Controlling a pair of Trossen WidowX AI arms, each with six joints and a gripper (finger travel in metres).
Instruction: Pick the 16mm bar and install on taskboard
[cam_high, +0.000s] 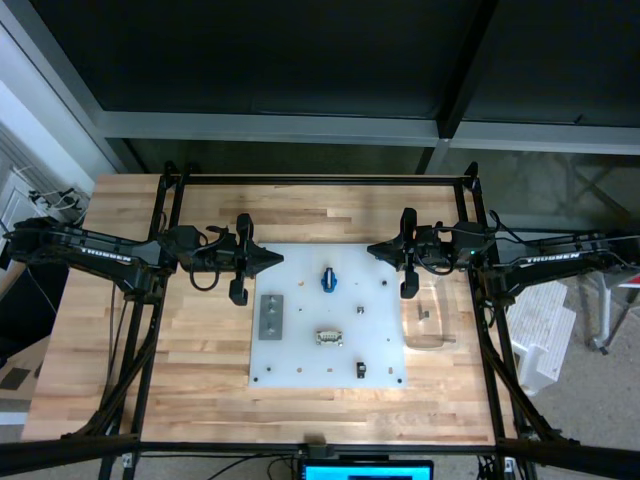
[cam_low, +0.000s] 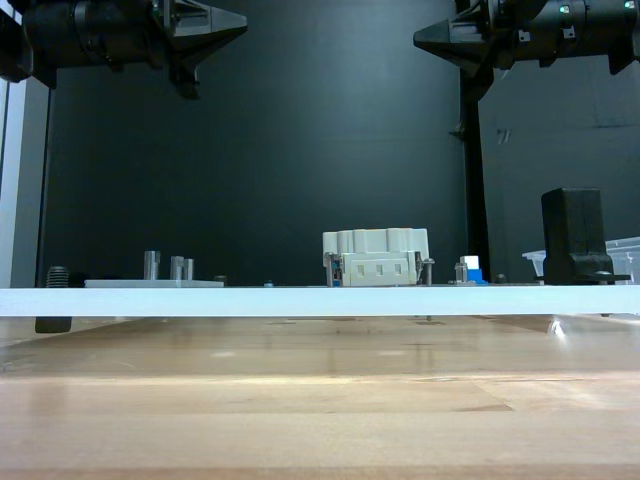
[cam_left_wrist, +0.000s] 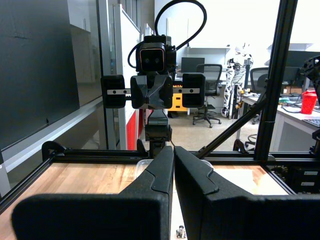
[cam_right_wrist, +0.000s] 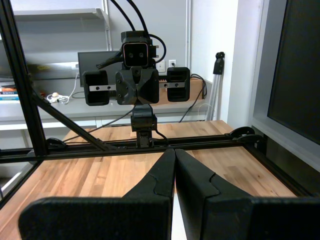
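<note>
Both my pincers closed tight, holding nothing. Left pincer (cam_high: 280, 257) and right pincer (cam_high: 371, 249) hover above taskboard (cam_high: 300, 365) far corners; 16mm bar (cam_high: 423, 312) lies free in clear tray (cam_high: 441, 342).

16mm bar (cam_high: 422, 312): 1 small grey metal piece lying free in a clear tray (cam_high: 441, 343), just beside the right edge of the white taskboard (cam_high: 300, 275) and clear of any seat. Its tilt cannot be told. It lies near the closed right gripper (cam_high: 373, 250) and well apart from the closed left gripper (cam_high: 277, 258), which hang over the board's far corners.
</note>
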